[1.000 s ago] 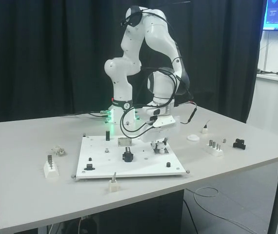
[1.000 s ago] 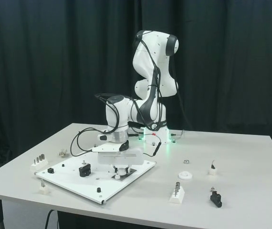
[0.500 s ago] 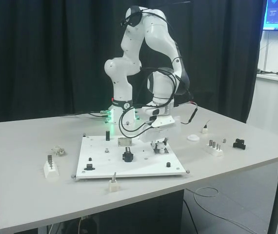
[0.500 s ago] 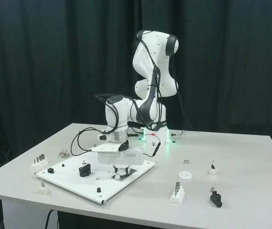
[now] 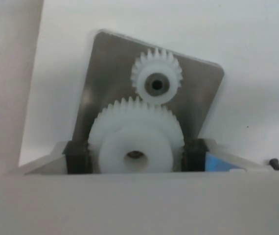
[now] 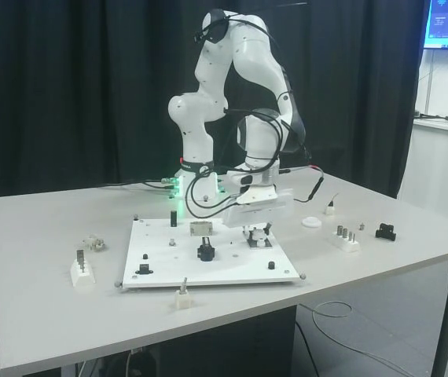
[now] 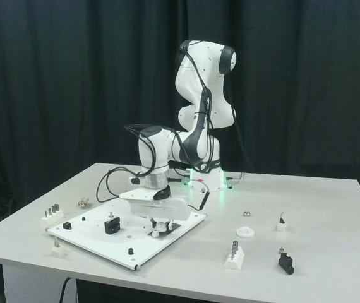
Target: Insert medium gear.
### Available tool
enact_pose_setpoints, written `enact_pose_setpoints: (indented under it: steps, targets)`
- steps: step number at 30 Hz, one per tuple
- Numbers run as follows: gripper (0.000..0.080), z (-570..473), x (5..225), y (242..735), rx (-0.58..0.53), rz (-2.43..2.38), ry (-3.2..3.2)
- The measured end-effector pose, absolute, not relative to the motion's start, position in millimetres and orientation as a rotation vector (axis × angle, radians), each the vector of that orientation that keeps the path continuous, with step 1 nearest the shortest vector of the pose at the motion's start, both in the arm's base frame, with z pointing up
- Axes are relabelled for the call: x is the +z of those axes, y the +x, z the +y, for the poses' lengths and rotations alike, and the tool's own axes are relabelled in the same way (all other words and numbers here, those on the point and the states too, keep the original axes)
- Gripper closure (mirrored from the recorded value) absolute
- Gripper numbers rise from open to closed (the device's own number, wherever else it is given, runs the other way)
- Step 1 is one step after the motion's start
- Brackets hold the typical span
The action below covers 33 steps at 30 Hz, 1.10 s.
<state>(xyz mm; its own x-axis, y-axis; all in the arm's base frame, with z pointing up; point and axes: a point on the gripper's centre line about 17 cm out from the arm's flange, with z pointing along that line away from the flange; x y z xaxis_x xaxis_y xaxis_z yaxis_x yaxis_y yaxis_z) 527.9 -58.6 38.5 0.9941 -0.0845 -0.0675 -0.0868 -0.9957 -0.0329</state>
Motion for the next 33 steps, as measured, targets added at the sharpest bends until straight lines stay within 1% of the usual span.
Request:
enact_pose_setpoints:
  steps: [14, 19, 23, 33]
  targets:
    - [0.0404, -57.1, 38.1, 528.0, 0.104, 0.393, -3.079]
    - [0.0404, -56.9, 38.0, 528.1, 0.104, 0.418, -3.076]
    - [0.0404, -57.0, 37.9, 528.0, 0.103, 0.371, -3.082]
    - [0.0404, -58.4, 37.9, 527.7, 0.098, 0.056, -3.1]
